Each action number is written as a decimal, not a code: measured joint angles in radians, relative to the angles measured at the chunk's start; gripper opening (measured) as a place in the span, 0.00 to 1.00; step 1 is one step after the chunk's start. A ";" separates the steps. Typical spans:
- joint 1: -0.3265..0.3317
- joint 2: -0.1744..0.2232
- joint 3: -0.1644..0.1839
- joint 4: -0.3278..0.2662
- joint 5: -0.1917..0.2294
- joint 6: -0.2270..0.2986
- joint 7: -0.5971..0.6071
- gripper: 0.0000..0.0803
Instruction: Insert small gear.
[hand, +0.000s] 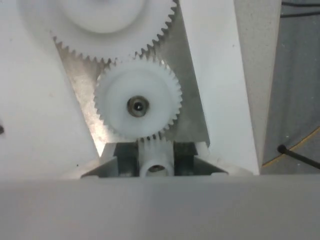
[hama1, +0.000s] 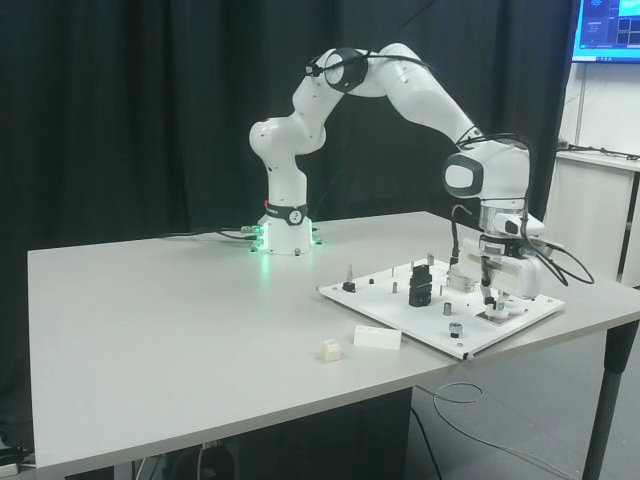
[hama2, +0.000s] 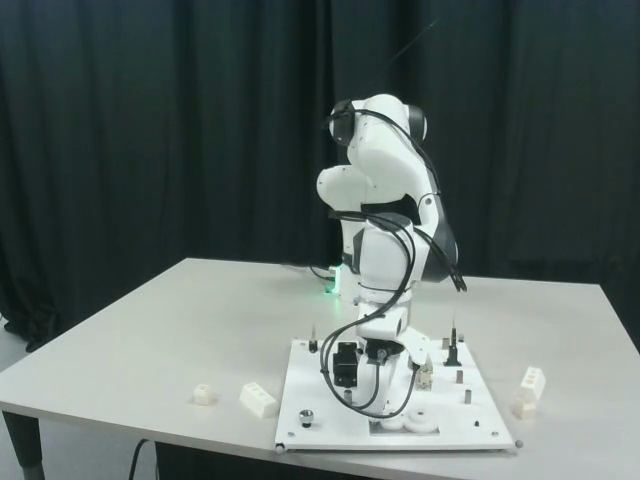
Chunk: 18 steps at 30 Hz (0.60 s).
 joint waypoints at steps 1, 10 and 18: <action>0.000 0.000 0.000 0.000 0.000 0.000 0.000 0.39; 0.001 -0.002 0.000 0.000 -0.002 -0.003 0.000 0.18; 0.001 -0.001 0.002 0.000 -0.018 -0.004 -0.042 0.18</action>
